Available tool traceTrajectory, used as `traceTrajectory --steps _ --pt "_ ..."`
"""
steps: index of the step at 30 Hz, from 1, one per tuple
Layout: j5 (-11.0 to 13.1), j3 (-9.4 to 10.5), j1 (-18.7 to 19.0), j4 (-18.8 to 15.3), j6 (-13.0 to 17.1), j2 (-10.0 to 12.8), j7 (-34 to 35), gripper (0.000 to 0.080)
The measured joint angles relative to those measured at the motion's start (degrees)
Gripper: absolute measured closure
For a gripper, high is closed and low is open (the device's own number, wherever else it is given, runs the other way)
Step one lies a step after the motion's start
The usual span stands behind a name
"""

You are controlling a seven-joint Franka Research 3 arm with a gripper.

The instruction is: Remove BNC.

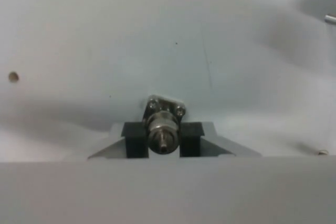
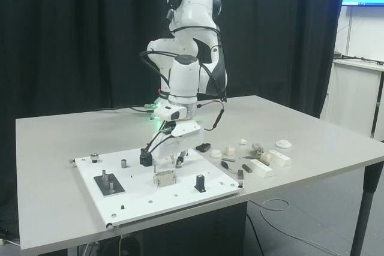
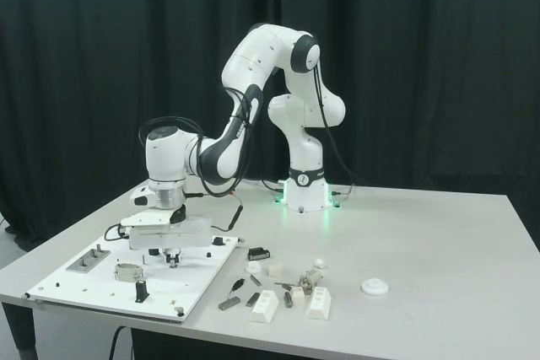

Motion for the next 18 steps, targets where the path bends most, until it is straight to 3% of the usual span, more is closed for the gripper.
traceTrajectory --steps 18 --pt "0.00 -0.03 0.00 -0.06 0.00 -0.11 -3.36 0.0680"
